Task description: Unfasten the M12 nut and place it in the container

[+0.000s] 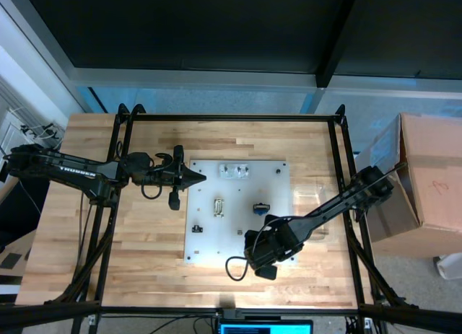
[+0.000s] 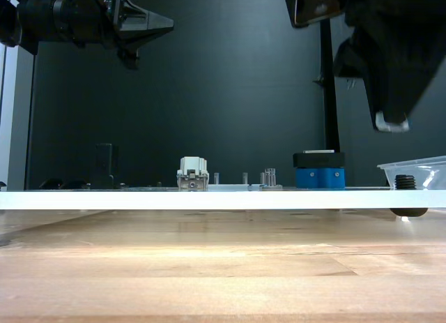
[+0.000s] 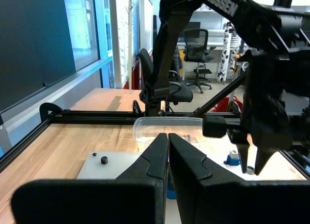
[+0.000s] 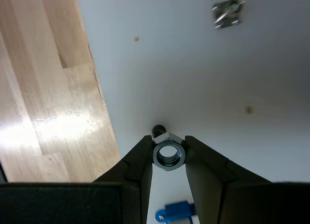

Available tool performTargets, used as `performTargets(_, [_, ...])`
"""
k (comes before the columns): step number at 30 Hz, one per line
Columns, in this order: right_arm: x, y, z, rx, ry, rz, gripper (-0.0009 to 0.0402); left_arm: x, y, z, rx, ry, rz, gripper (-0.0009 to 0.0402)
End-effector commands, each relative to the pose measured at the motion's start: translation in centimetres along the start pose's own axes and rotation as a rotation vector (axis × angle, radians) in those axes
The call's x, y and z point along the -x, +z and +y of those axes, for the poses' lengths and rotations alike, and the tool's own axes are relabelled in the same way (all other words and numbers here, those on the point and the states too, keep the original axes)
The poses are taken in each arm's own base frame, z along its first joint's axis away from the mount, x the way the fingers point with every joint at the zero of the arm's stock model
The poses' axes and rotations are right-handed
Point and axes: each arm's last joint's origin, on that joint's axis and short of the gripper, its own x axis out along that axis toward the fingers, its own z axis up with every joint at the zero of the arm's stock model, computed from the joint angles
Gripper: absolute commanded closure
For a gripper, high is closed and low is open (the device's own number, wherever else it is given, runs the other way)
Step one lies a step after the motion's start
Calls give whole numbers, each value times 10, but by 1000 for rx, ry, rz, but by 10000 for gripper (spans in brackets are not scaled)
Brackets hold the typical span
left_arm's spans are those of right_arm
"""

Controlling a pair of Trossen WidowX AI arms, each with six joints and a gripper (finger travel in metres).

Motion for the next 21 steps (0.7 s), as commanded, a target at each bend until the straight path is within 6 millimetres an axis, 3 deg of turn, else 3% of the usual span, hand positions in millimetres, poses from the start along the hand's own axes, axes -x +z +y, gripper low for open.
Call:
performTargets(1, [14, -2, -7, -6, -2, -11, 378, 0, 0, 0, 0, 0, 0, 393])
performTargets(13, [50, -46, -60, -29, 0, -66, 378, 0, 0, 0, 0, 0, -1, 393])
performTargets(21, [50, -88, -99, -32, -10, -57, 378, 0, 0, 0, 0, 0, 0, 393])
